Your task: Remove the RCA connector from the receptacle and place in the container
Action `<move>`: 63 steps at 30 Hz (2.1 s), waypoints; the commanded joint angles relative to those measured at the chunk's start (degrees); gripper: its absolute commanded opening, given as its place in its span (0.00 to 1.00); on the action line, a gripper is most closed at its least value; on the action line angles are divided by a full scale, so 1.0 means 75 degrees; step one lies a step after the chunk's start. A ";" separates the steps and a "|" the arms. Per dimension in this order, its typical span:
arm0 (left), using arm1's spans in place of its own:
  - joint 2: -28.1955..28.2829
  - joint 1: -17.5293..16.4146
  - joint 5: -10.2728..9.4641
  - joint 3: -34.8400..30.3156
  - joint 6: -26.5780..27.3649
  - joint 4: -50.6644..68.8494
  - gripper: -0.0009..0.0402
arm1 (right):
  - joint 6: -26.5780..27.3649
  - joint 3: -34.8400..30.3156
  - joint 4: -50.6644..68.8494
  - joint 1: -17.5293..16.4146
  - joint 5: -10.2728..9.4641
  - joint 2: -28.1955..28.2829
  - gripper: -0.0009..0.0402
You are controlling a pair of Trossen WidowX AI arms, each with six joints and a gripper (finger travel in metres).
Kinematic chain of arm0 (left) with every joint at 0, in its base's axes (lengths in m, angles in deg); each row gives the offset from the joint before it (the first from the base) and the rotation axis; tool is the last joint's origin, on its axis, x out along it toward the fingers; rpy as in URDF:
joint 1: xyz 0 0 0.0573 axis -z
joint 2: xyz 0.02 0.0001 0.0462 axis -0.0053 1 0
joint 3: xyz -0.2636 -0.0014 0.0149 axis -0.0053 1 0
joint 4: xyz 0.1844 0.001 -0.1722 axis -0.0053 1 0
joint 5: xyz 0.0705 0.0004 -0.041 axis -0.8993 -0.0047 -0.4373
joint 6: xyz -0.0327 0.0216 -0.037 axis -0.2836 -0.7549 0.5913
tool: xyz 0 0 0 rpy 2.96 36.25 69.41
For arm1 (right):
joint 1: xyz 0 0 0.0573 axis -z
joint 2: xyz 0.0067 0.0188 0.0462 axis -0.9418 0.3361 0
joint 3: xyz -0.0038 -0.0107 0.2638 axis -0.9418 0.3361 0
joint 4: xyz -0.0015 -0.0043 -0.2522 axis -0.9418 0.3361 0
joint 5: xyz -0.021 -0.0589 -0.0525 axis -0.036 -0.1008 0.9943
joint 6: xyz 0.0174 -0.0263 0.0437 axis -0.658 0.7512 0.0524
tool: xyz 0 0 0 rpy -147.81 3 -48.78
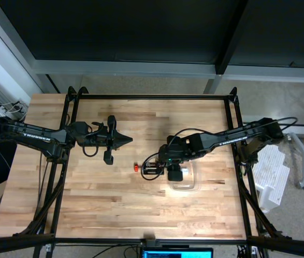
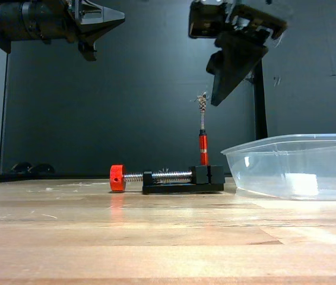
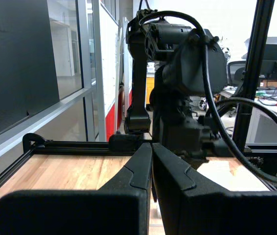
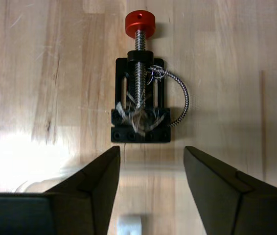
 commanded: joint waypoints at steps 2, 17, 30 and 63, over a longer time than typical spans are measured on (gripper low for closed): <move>0.0003 -0.0003 0.0003 0.0000 0.0000 0.0000 0.02 | -0.0079 -0.0230 -0.0026 -0.0020 0.0003 0.0420 0.52; 0.0003 0.0000 0.0003 0.0000 0.0000 0.0000 0.02 | -0.0044 -0.0265 -0.0545 -0.0052 0.0003 0.1250 0.52; 0.0003 0.0000 0.0003 0.0000 0.0000 0.0000 0.02 | -0.0044 0.0026 -0.0833 -0.0047 0.0012 0.1343 0.50; 0.0003 0.0000 0.0003 0.0000 0.0000 0.0000 0.02 | 0.0058 0.0017 -0.0933 -0.0009 0.0195 0.1326 0.02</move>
